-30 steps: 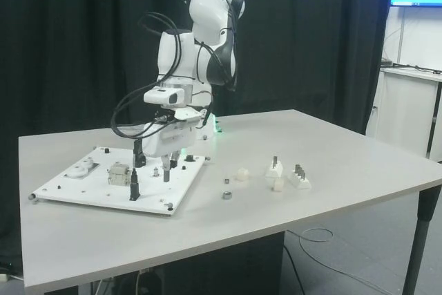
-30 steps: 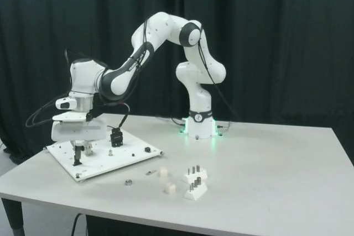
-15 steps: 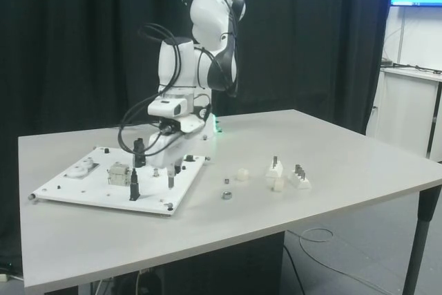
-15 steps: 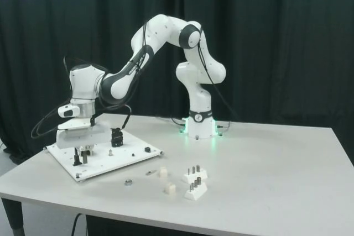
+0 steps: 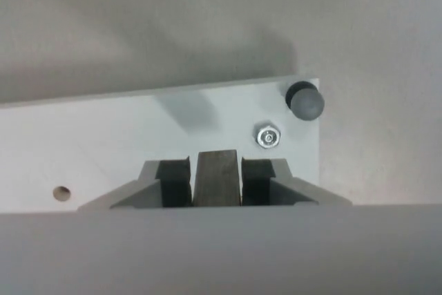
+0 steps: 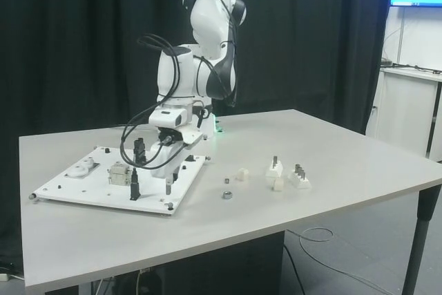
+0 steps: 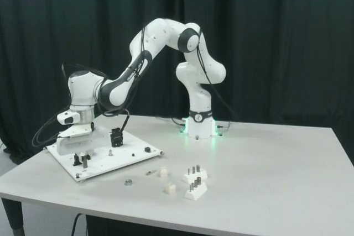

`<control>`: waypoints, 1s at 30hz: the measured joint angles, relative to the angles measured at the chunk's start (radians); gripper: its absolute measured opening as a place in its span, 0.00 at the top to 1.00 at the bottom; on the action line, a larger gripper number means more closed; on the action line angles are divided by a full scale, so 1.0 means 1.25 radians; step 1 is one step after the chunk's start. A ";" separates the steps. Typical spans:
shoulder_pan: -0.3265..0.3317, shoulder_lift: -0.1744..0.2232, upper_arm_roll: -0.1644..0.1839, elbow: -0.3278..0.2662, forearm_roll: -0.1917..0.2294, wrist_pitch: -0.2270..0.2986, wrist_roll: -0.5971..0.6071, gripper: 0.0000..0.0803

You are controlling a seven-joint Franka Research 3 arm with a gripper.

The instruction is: Insert square peg 4.

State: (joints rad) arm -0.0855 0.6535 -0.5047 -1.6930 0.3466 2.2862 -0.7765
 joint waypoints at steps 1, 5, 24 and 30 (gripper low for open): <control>-0.001 0.001 0.000 0.001 0.000 0.000 -0.002 0.81; -0.007 0.006 0.000 0.002 0.000 -0.001 -0.003 0.81; -0.014 0.013 0.000 0.004 0.000 -0.013 -0.001 0.81; -0.013 0.016 0.000 0.008 -0.001 -0.013 -0.001 0.81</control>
